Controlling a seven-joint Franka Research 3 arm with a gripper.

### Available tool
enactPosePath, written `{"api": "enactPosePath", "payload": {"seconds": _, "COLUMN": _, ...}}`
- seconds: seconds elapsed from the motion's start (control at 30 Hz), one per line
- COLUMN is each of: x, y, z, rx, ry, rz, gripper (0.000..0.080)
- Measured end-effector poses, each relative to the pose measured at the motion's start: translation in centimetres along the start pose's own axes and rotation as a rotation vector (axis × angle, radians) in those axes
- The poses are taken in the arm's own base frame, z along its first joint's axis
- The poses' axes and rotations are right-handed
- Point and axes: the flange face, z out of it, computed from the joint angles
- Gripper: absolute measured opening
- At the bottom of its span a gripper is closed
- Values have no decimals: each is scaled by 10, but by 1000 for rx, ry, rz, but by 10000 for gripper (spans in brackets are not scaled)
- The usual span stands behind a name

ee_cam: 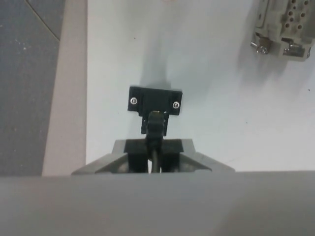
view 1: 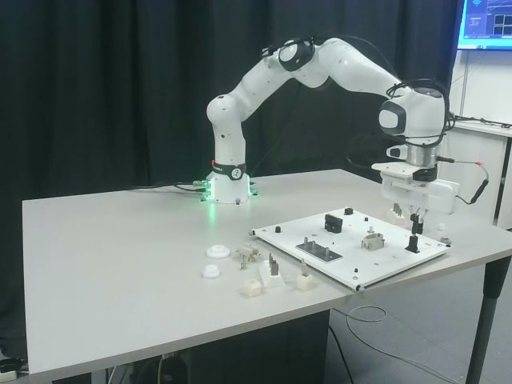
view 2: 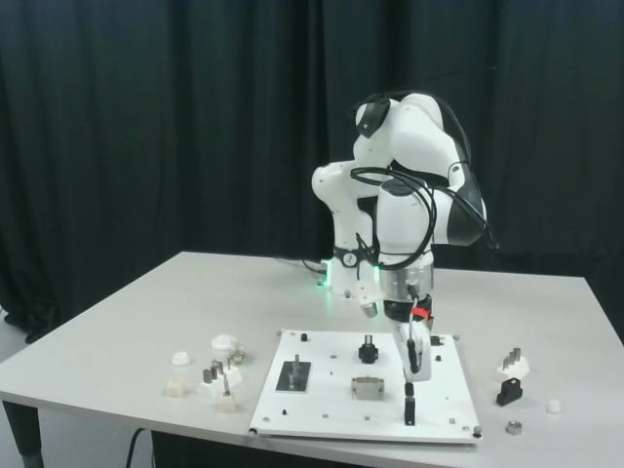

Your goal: Insert USB.

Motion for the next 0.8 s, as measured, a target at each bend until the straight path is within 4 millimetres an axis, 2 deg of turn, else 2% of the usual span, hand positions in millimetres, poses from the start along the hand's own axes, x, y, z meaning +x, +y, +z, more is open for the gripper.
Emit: {"api": "enactPosePath", "payload": {"seconds": 0.8, "x": -4, "y": 4, "z": 5, "rx": -5, "ry": -6, "rz": 1, "gripper": 51}}
